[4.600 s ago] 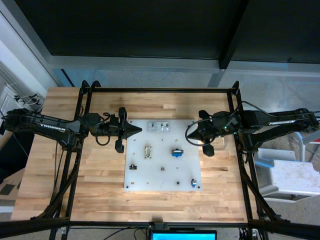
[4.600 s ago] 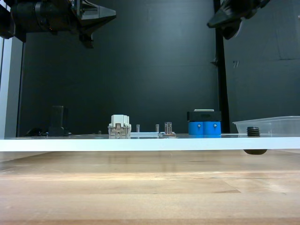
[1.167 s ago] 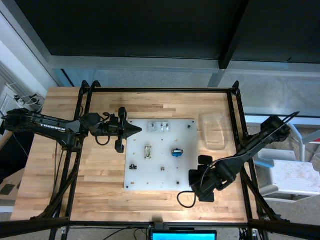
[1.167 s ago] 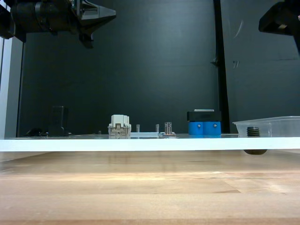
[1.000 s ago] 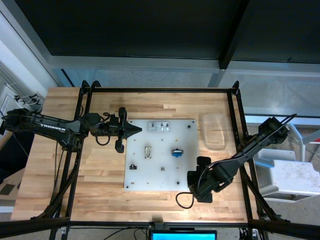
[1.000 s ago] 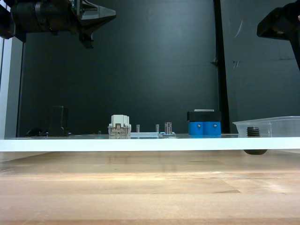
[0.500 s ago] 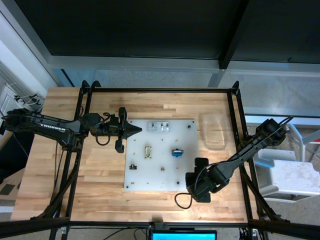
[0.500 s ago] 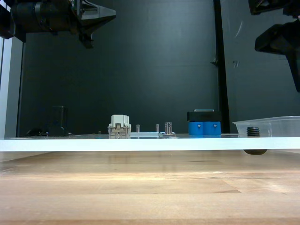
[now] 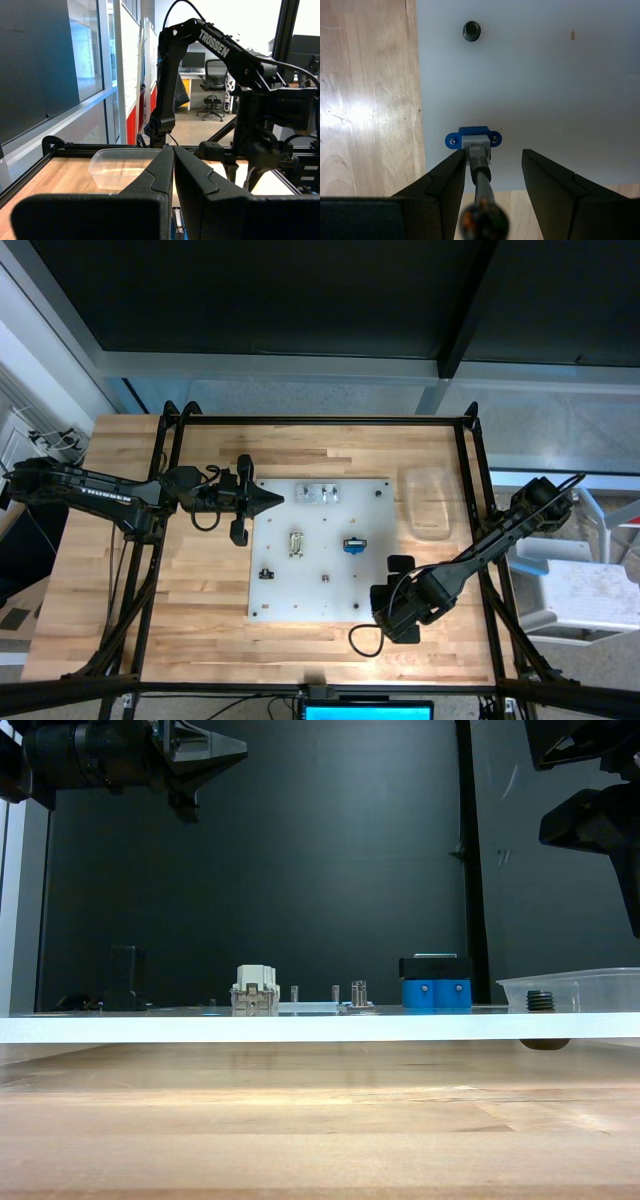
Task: Remove the rj45 connector and place it in the container
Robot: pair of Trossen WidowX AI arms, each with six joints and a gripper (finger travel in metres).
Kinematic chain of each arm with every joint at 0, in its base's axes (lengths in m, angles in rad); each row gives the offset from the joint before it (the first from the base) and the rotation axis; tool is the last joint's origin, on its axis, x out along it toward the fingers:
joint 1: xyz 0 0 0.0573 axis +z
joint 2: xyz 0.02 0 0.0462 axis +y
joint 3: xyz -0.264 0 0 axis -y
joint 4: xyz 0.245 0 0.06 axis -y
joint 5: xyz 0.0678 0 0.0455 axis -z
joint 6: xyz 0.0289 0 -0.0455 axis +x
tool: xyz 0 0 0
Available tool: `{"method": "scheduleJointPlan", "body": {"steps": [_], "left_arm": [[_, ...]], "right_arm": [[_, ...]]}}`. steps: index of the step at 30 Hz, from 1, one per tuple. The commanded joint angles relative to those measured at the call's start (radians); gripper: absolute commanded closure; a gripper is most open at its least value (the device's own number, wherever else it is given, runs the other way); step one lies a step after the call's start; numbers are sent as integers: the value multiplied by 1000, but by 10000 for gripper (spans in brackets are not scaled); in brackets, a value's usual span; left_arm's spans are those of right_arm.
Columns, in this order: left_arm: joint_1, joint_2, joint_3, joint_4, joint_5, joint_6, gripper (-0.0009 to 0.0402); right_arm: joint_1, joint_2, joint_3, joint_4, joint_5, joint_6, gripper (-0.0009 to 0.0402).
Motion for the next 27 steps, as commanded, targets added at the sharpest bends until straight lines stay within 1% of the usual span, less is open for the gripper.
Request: {"method": "scheduleJointPlan", "body": {"steps": [1, 9, 12, 15, 17, 27], "left_arm": [[0, 0, 0, 0, 0, 0, 392], [0, 0, 0, 0, 0, 0, 392], [0, 0, 0, 0, 0, 0, 392], [0, 0, 0, 0, 0, 0, 392], [0, 0, 0, 0, 0, 0, 392], [0, 0, 0, 0, 0, 0, 392]], "right_arm": [[-2, -1, 0, 2, 0, -4, 253], [-2, -3, 0, 6, -3, -4, 336], [-2, -3, 0, 8, -14, -8, 368], [-2, -3, -1, 14, -14, -8, 396], [-2, -3, -1, 17, -14, -8, 390], [-2, -9, 5, 17, -18, -4, 393]]}}
